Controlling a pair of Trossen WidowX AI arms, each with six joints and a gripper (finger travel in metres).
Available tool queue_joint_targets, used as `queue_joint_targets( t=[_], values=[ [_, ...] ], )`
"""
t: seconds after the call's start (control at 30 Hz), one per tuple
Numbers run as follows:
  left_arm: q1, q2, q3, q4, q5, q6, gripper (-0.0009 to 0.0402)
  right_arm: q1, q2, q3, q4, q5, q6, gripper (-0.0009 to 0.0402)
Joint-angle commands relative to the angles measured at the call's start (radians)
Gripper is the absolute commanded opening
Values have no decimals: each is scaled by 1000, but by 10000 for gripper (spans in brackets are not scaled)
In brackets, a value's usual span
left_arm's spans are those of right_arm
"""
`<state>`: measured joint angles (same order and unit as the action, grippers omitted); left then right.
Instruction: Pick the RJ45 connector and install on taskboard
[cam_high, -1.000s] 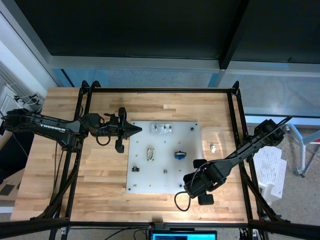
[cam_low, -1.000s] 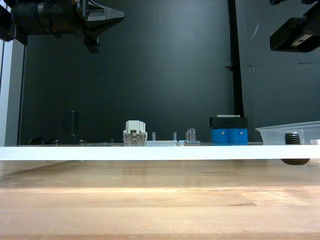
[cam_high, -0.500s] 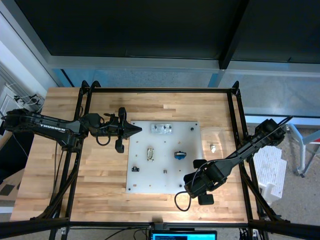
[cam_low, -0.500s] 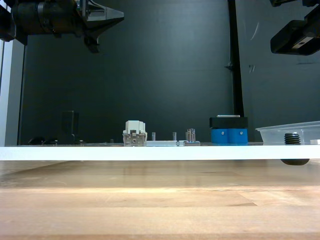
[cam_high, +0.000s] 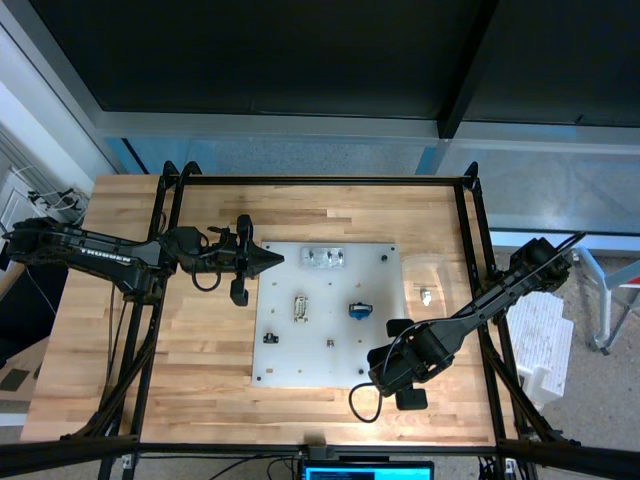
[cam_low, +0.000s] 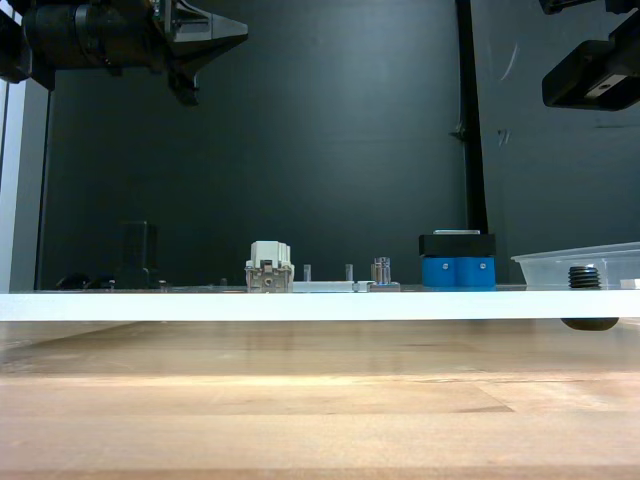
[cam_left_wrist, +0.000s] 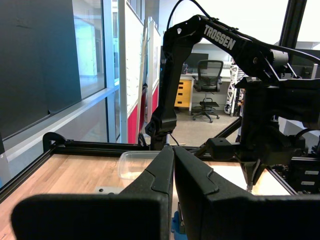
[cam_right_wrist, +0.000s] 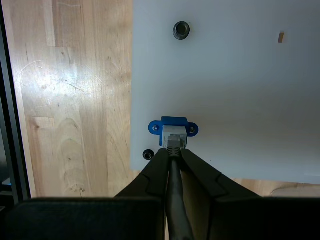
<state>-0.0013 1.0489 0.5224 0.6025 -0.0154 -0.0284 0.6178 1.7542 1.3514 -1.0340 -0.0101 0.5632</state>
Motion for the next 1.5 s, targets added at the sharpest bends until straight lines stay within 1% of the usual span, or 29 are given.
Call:
queue_joint_targets(
  t=[0.03, 0.1, 0.2, 0.3, 0.67, 0.83, 1.0, 1.4, 1.5],
  values=[
    [0, 0, 0, 0, 0, 0, 0, 1, -4, 0, 0, 3, 5, 53],
    [0, 0, 0, 0, 0, 0, 0, 1, -7, 1, 0, 3, 5, 64],
    [0, 0, 0, 0, 0, 0, 0, 2, -17, 2, 0, 19, 5, 82],
    [0, 0, 0, 0, 0, 0, 0, 2, -27, 6, -3, 21, 6, 104],
    [0, 0, 0, 0, 0, 0, 0, 2, -80, 9, -66, 17, 9, 186],
    [0, 0, 0, 0, 0, 0, 0, 4, -119, 9, -85, 16, 9, 212],
    [0, 0, 0, 0, 0, 0, 0, 4, -145, 9, -89, 18, 8, 222],
    [0, 0, 0, 0, 0, 0, 0, 3, -161, 9, -111, 19, 7, 220],
    [0, 0, 0, 0, 0, 0, 0, 2, -172, 9, -118, 24, 5, 220]
  ],
)
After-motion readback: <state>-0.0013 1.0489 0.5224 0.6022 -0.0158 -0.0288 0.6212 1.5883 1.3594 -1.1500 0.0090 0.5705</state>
